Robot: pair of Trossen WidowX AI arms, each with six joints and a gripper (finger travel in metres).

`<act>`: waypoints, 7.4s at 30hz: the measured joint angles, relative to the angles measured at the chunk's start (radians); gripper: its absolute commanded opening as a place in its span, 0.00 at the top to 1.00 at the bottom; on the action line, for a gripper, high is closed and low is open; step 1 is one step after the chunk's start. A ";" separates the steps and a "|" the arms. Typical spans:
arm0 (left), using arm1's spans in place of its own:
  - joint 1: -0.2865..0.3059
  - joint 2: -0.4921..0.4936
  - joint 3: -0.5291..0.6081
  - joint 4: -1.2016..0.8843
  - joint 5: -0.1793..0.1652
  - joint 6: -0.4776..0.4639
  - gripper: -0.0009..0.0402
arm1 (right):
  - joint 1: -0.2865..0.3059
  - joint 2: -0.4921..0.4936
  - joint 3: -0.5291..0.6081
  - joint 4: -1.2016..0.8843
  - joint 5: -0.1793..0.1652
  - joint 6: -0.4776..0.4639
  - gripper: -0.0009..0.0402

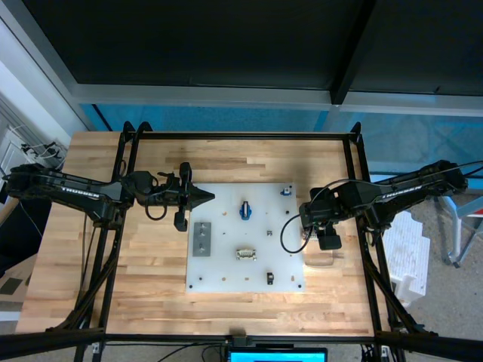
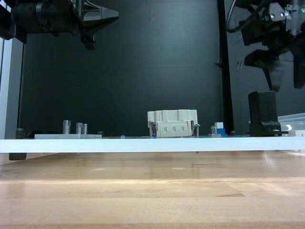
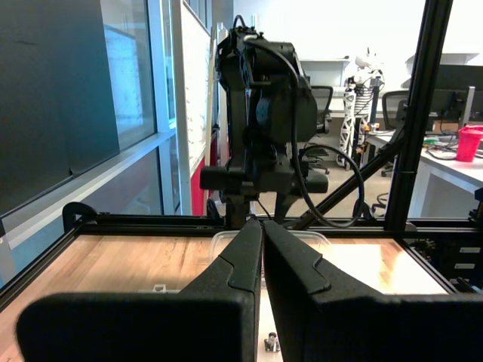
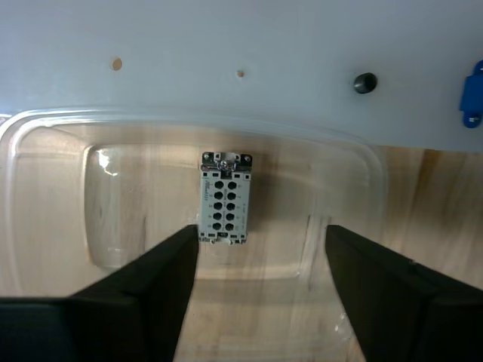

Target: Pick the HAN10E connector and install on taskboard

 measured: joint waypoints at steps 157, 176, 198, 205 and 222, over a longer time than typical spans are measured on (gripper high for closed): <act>0.000 0.000 0.000 0.000 0.000 0.000 0.98 | 0.060 0.832 0.940 -0.162 -0.012 0.180 0.87; 0.000 0.000 0.000 0.000 0.000 0.000 0.98 | 0.075 0.969 1.097 -0.174 -0.013 0.176 0.87; 0.000 0.000 0.000 0.000 0.000 0.000 0.98 | 0.076 0.969 1.078 -0.146 -0.010 0.165 0.87; 0.000 0.000 0.000 0.000 0.000 0.000 0.98 | 0.075 0.969 1.064 -0.131 -0.010 0.164 0.87; 0.000 0.000 0.000 0.000 0.000 0.000 0.98 | 0.071 0.982 1.056 -0.116 -0.023 0.149 0.87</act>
